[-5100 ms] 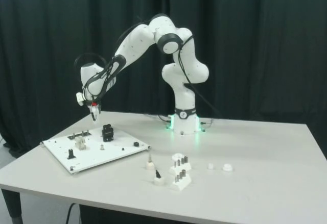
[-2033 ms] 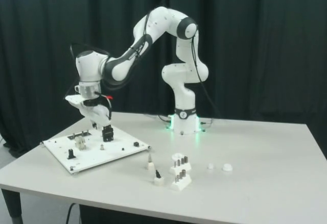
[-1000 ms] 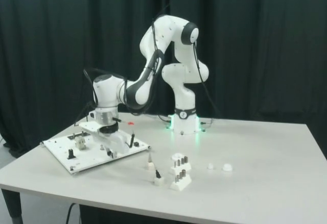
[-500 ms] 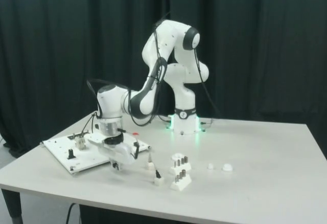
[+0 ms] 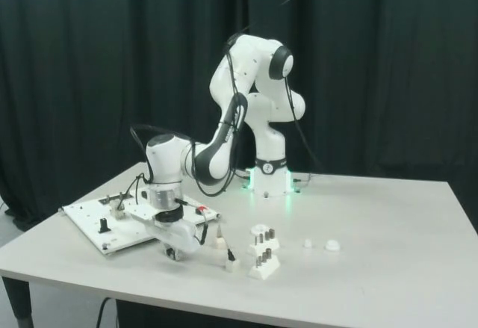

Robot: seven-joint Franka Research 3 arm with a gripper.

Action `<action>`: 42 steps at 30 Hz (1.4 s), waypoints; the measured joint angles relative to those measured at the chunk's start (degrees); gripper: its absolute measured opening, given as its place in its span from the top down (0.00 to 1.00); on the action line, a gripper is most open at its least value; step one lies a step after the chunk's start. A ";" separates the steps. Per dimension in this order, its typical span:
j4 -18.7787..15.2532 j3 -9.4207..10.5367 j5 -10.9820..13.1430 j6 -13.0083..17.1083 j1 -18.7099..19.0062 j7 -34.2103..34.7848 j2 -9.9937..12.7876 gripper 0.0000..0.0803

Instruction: Place bolt 4.

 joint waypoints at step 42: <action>13.72 -1.75 -9.83 -18.36 0.01 10.50 -7.19 0.00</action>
